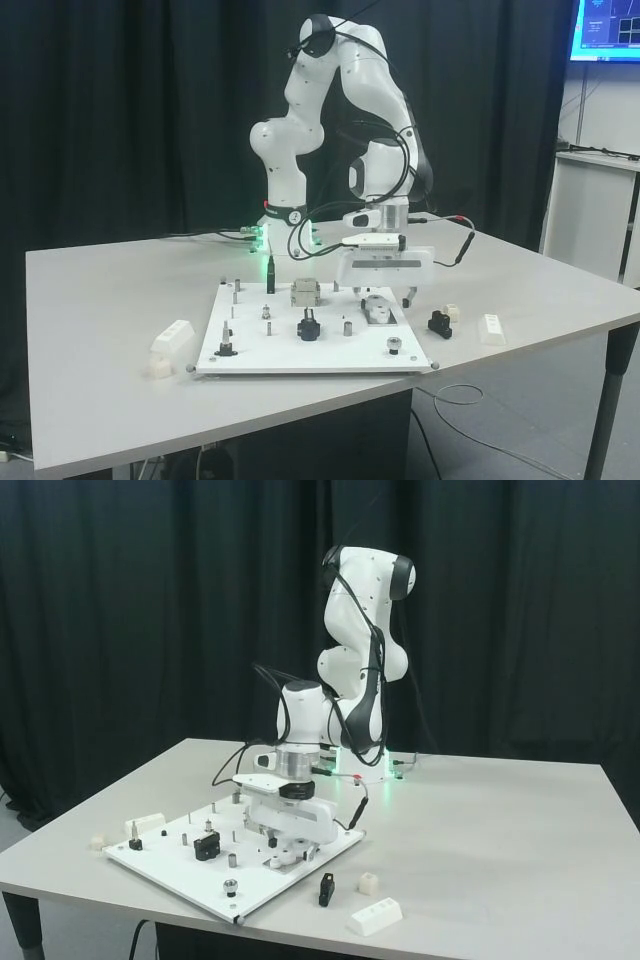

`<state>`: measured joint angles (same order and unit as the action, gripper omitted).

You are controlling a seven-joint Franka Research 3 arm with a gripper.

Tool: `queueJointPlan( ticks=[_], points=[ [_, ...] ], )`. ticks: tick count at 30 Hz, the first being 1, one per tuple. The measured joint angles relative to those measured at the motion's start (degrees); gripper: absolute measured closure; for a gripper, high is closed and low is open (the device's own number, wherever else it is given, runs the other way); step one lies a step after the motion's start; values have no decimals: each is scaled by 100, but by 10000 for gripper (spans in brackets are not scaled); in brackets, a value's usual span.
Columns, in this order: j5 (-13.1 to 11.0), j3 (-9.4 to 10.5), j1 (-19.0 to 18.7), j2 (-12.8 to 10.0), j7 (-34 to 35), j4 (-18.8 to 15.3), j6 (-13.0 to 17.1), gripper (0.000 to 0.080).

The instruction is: Remove medium gear.

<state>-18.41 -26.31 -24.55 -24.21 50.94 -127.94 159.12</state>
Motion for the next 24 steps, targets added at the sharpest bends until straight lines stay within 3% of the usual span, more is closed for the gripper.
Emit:
queueJointPlan(
  ticks=[24],
  points=[
    [-28, 16, 34, 1, -62, 2, 44, 3]
  ],
)
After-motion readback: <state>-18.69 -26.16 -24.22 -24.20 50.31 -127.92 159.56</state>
